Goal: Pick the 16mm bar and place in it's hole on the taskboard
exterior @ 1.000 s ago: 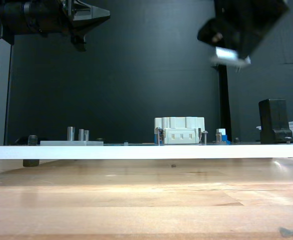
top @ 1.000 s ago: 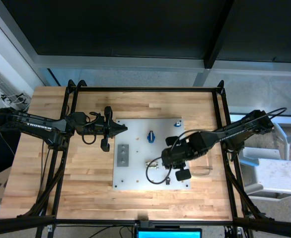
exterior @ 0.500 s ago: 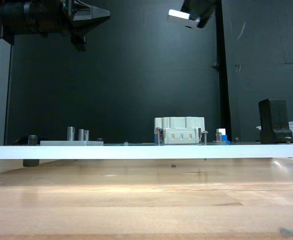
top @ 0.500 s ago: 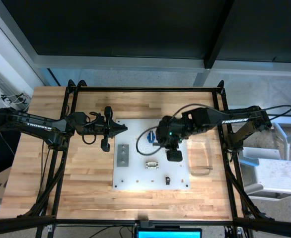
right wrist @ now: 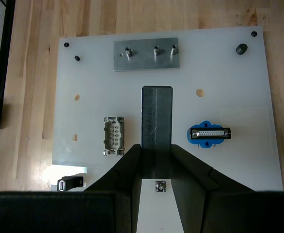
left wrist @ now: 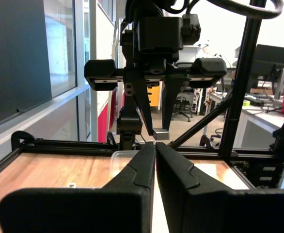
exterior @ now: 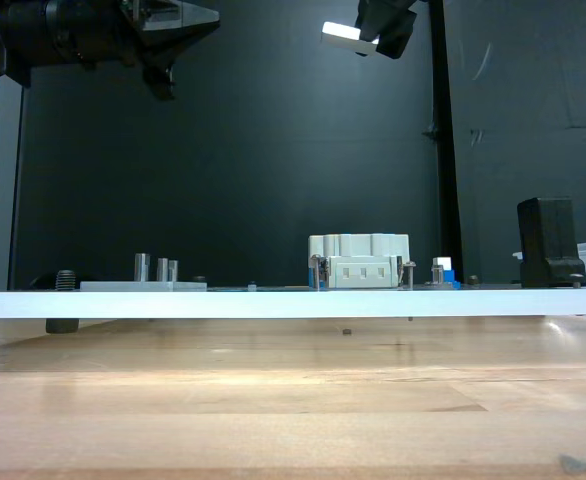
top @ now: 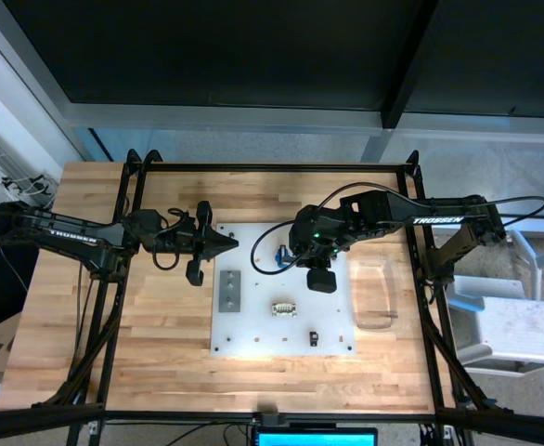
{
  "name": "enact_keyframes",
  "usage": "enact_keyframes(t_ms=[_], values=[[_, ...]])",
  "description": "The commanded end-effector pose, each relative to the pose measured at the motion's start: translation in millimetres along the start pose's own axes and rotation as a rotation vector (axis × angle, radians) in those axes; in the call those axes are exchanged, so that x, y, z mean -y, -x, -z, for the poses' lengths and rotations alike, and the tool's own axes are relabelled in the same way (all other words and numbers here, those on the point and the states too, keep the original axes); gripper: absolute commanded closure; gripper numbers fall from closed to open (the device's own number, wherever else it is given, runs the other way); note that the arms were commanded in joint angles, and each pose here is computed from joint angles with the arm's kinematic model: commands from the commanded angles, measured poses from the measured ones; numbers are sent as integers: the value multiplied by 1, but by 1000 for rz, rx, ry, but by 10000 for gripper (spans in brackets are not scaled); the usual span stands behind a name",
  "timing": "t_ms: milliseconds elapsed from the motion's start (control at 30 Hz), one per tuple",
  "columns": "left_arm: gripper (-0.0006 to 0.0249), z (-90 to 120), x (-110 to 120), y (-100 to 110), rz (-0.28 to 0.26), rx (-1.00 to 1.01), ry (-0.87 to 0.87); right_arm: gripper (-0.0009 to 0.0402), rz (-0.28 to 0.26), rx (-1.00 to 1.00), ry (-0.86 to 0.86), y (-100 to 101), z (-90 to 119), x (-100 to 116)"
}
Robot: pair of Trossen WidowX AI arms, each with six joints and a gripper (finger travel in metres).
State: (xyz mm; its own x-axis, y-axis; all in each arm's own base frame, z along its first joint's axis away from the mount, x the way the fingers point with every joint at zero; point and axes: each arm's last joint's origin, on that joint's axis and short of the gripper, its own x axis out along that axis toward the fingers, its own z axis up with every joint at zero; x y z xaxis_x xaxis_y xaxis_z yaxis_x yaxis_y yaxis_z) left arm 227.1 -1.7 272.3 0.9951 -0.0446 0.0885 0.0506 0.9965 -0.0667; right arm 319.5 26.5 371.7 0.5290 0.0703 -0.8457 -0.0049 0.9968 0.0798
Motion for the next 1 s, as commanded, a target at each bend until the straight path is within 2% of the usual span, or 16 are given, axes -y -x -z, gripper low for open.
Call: enact_keyframes(t_ms=[33, 267, 400, 533, 700, 767, 833, 1000], values=[[198, -1, 0, -2, 10, -2, 20, 393, -1, 14, -2, 0, -3, 0], [68, -8, 0, -18, 5, -67, 39, 393, 2, 26, 7, 3, -24, -1], [30, -14, 1, -33, 35, -119, 27, 393, 12, 12, 20, 0, -37, 4], [24, -18, 2, -46, 37, -171, 20, 393, 23, 9, 14, -5, -47, 8], [33, -22, 3, -57, 37, -200, 7, 393, 29, 6, 26, -11, -55, 11], [37, -21, 2, -60, 22, -219, 6, 393, 32, 3, 25, -13, -56, 12], [40, -19, 1, -61, -18, -254, 3, 393, 32, 9, 27, -13, -57, 12], [41, -18, 2, -61, -16, -263, 4, 393, 37, 14, 22, -12, -58, 15]])
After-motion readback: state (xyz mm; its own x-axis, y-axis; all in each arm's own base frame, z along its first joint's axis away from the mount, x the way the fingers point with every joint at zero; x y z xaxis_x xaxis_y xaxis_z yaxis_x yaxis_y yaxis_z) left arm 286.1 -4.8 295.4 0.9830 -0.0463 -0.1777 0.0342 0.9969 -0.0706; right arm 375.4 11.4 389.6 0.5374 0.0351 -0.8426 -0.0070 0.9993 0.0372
